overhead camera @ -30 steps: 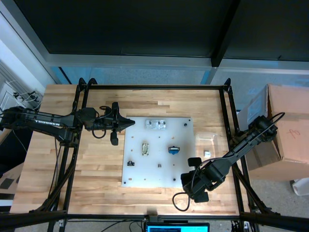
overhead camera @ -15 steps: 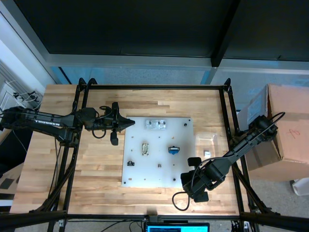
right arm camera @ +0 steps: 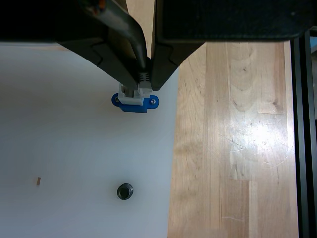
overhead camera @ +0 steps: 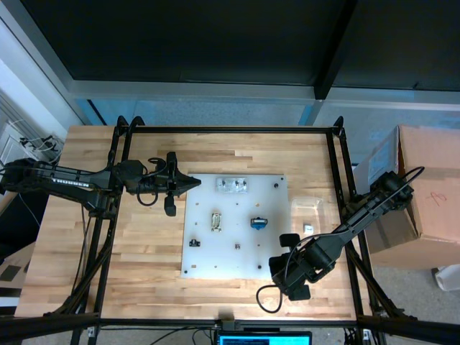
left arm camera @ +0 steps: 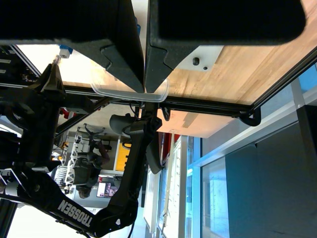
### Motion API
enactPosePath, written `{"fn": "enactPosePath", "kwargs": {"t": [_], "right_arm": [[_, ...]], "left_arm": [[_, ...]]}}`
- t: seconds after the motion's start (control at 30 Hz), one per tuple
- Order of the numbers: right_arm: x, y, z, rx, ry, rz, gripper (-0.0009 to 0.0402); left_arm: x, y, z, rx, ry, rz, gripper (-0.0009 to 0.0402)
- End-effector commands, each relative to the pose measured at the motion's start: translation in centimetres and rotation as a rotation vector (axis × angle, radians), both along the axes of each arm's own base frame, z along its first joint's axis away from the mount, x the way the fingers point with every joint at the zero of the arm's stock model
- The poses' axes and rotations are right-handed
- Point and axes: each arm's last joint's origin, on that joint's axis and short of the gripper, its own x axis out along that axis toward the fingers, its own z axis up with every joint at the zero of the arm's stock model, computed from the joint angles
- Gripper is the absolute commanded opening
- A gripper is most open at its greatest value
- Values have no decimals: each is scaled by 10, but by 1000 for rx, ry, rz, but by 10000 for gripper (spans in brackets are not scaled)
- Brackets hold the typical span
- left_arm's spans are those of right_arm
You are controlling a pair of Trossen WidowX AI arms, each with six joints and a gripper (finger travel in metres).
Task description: Pick the RJ45 connector and install on the taskboard
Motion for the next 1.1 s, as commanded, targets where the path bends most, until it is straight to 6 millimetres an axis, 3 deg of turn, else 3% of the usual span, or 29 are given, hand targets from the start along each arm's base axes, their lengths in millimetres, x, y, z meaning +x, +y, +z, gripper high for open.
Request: {"fn": "enactPosePath", "kwargs": {"t": [0.03, 0.43, 0.9, 1.1], "right_arm": [[0, 0, -2, -7, 7, -1, 0], [1, 1, 1, 16, 11, 2, 0], [2, 3, 44, 31, -2, 0, 0], [0, 1, 52, 44, -20, -1, 0]], "left_arm": [[0, 0, 0, 0, 0, 0, 0], [0, 0, 0, 0, 0, 0, 0], [0, 0, 0, 0, 0, 0, 0], [0, 0, 0, 0, 0, 0, 0]]}}
